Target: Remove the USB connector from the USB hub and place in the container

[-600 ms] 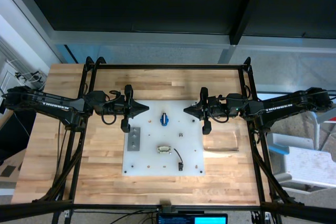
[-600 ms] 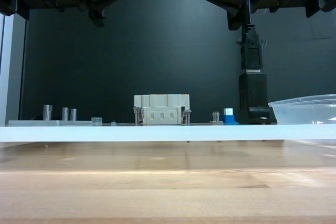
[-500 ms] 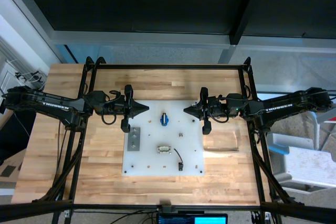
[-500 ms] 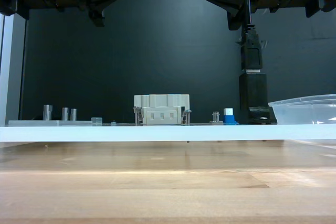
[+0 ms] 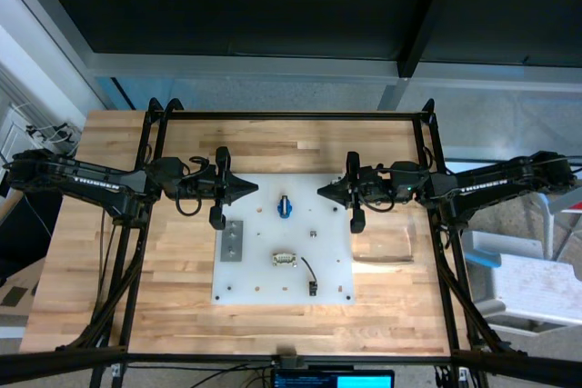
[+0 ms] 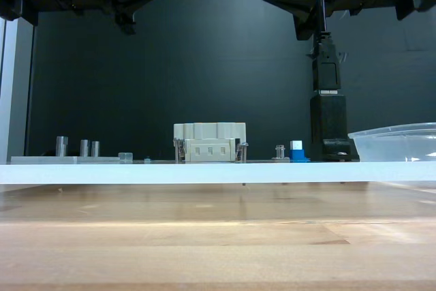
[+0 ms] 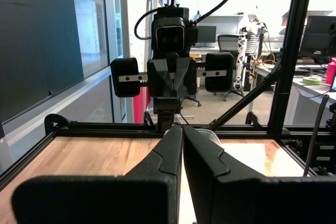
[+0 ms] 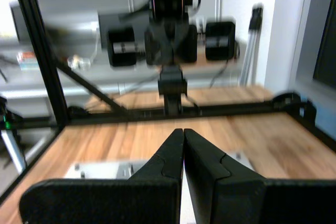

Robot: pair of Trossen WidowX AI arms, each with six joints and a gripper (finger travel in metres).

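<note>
**Nothing pulled yet: plug seated, both arms high**

You are at the very start. The left gripper (image 5: pixel 257 190) hangs above the far-left part of the white board (image 5: pixel 259 286). Its wrist camera shows the two black fingers (image 7: pixel 170 153) pressed flat together with nothing between them.

Along the board's left edge lies a dull grey metal bar (image 5: pixel 234 243) with short round pegs. Near the middle stands a beige, ribbed, blocky socket (image 5: pixel 285 261). Beyond it, towards the far edge, sits a small blue clip (image 5: pixel 284 206).

Your target is near the board's near-right corner. The hub (image 6: pixel 329 131) is a matte black upright block, and the USB plug (image 6: pixel 325 66) stands in its top, with a silver band showing at the joint. A thin, glossy black cable rises from the plug and curls away.

The right gripper (image 5: pixel 320 190) hangs above the far-right part of the board, well above the plug. It is also pinched closed and empty.

The clear tray (image 6: pixel 392 144) rests on the wooden worktop just off the board's right edge. It is shallow, thin-walled and faint against the wood grain.

I judge the right arm the better placed. Your next move would be to spread those fingers, come down over the plug's hard body rather than the limp cable, and pull straight up along the hub's axis. The fit is probably snug, so a tilted pull could bind.
</note>
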